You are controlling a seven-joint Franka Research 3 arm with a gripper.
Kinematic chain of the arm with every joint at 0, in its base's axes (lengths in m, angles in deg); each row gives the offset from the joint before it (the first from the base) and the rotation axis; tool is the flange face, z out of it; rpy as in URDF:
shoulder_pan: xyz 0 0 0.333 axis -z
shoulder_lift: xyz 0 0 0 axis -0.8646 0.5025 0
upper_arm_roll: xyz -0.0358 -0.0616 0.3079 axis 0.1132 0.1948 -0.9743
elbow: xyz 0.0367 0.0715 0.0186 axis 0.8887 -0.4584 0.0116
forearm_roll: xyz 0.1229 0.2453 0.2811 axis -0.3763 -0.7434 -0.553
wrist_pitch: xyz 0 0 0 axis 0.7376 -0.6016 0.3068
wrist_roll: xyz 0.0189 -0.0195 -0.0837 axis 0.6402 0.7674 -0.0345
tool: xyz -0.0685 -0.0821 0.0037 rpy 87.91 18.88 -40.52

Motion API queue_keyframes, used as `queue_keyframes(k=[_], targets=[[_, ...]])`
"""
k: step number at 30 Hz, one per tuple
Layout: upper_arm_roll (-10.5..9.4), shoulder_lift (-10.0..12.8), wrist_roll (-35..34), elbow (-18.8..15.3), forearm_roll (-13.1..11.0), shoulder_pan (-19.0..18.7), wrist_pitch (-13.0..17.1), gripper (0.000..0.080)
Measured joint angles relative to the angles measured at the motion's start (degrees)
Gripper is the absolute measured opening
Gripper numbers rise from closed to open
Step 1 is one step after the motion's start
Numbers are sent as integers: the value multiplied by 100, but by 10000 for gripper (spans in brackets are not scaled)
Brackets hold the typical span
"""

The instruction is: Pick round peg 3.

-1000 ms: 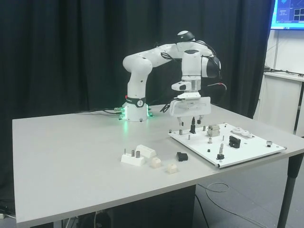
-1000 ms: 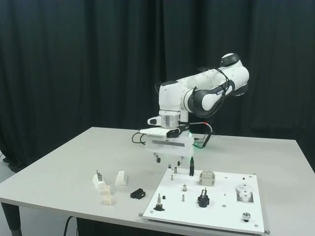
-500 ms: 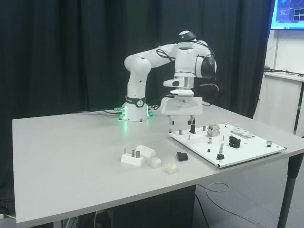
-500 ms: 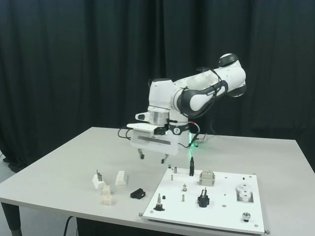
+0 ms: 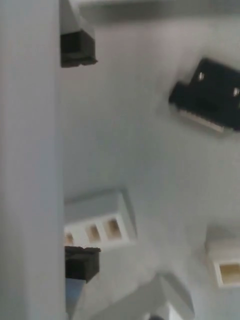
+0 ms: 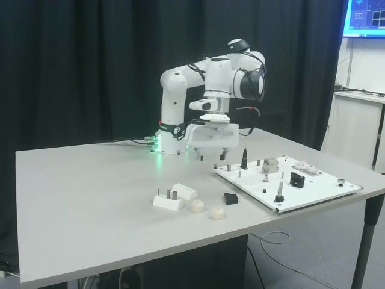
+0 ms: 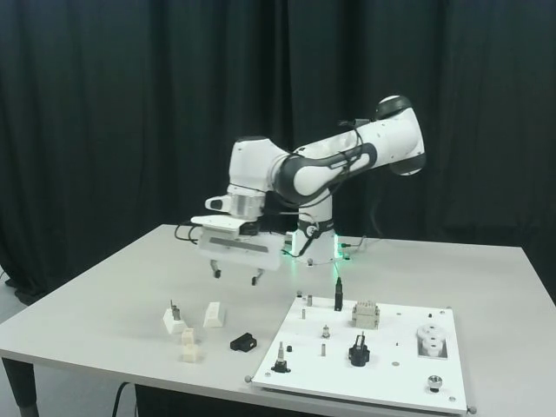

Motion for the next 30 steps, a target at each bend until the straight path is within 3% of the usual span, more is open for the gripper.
queue_keyframes(k=[10,30], targets=[[-49,134,1421,500,3,840,-312,800],[-322,322,2491,1429,3,2284,-571,800]])
